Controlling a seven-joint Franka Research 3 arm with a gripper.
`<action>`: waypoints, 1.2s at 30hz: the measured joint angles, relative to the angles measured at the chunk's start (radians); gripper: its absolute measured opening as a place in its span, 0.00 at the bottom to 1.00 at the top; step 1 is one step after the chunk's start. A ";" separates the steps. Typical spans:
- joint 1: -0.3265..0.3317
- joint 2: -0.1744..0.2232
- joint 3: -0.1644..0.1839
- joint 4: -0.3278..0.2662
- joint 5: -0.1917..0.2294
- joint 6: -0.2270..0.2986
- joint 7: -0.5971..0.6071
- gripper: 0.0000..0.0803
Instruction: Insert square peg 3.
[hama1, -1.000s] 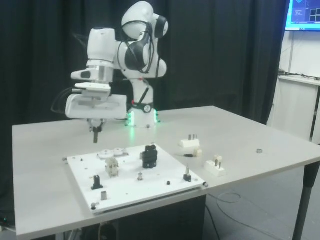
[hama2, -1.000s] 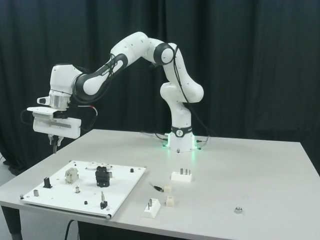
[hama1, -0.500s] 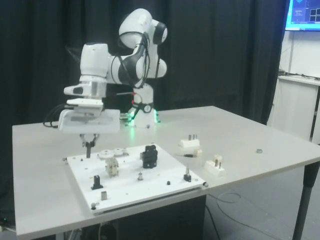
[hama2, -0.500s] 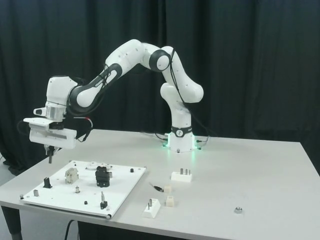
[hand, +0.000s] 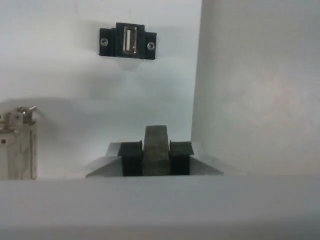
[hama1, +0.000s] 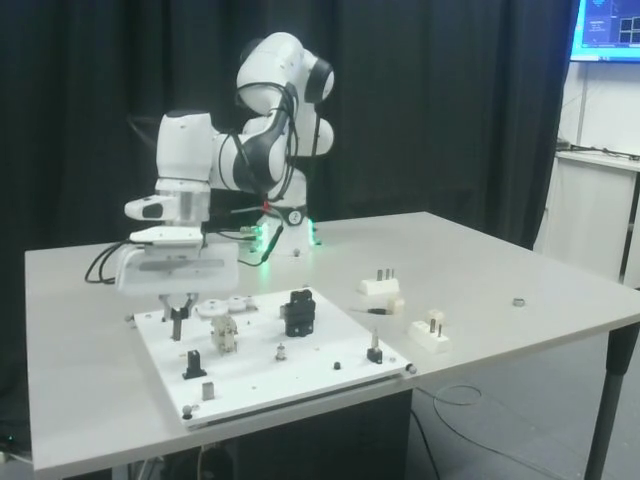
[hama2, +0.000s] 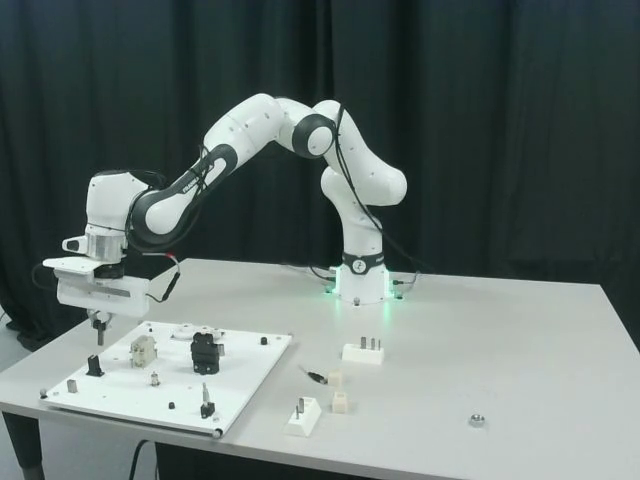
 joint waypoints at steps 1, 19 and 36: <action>0.000 0.003 0.000 0.003 0.000 -0.004 -0.002 0.14; -0.024 0.020 0.000 0.045 0.002 -0.100 -0.003 0.14; -0.026 0.065 -0.007 0.098 0.002 -0.149 -0.003 0.14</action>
